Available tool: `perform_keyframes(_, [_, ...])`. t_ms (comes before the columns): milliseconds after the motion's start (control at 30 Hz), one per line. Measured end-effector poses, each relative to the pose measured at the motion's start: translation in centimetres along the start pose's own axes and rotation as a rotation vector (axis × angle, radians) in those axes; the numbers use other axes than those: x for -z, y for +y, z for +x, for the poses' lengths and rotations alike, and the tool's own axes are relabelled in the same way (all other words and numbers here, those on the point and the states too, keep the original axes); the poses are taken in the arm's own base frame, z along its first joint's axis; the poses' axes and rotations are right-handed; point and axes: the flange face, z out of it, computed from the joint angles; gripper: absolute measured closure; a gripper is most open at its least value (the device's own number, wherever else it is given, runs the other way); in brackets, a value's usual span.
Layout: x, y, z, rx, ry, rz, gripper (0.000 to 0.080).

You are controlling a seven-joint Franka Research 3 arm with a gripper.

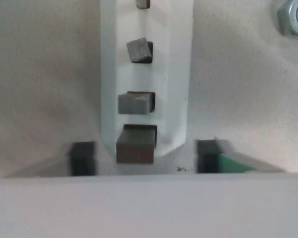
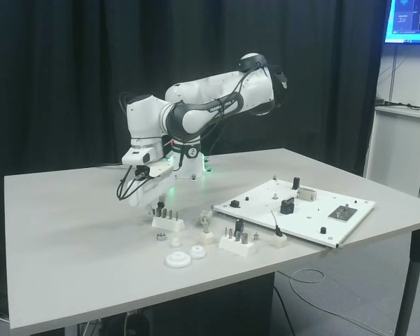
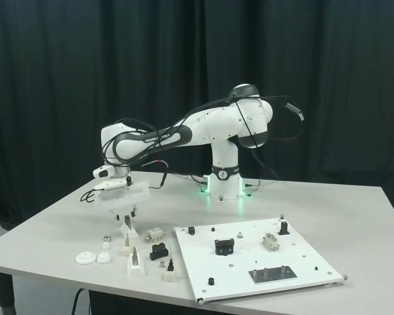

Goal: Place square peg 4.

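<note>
The white seven-joint robot arm (image 3: 184, 134) reaches out low from its base, elbow raised, wrist bent so the hand points straight down at the table. Its two-fingered gripper (image 1: 146, 157) hangs close above the surface, the black fingertip pads (image 1: 83, 157) spread wide apart with nothing clamped between them.

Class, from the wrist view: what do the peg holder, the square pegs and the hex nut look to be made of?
Peg holder: white matte plastic, likely; flat, no glare.
Square pegs: grey metal, probably; dull sheen, sharp edges.
Hex nut: metal, probably plated; bright facets.
</note>
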Motion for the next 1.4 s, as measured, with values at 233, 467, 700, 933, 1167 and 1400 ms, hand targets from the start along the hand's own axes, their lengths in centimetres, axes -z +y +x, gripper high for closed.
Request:
perform_keyframes(233, [1.0,-0.2,0.2,-0.003,0.01,0.012,0.0091])
perform_keyframes(467, [2.9,-0.7,0.5,-0.015,0.014,0.018,0.0021])
perform_keyframes(700, [4.3,-1.2,0.7,-0.034,0.007,0.008,0.0007])
perform_keyframes(933, [5.1,-1.6,1.0,-0.054,-0.006,-0.007,0.0003])
perform_keyframes(1167, [5.7,-1.9,1.4,-0.048,-0.011,-0.018,0.0003])
perform_keyframes(1400, [6.2,-1.9,1.7,-0.047,-0.011,-0.03,0.0003])
